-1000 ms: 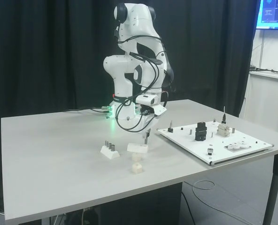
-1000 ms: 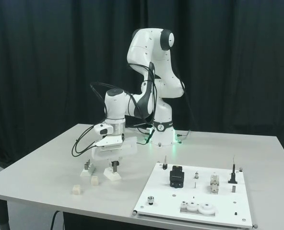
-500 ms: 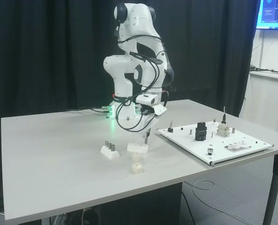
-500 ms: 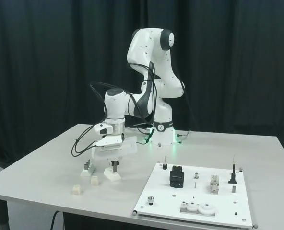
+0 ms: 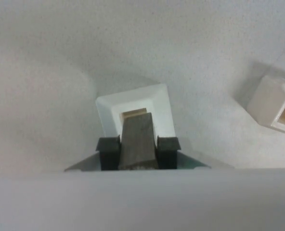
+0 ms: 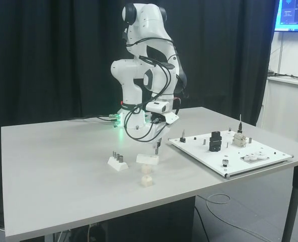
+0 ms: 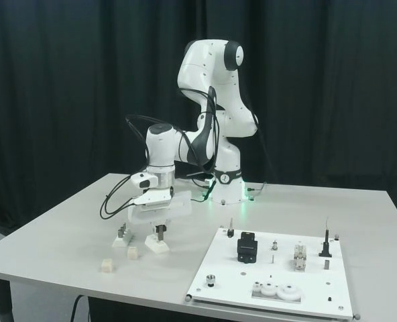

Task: Insert square peg 4.

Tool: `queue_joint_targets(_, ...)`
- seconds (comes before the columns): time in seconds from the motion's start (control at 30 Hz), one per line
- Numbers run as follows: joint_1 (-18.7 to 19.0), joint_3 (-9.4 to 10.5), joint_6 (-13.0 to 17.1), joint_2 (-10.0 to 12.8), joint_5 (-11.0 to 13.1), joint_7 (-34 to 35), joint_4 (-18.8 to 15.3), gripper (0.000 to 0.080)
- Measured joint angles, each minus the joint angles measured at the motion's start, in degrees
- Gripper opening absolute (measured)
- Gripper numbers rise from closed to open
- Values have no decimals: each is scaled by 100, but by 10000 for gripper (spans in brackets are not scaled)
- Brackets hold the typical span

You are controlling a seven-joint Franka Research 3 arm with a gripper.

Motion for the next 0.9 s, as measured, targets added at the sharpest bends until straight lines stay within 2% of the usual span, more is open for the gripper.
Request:
queue_joint_targets(0.67,3,8,0,0,3,0,0,159)
queue_joint_targets(0.9,52,10,-30,-13,93,37,0,159)
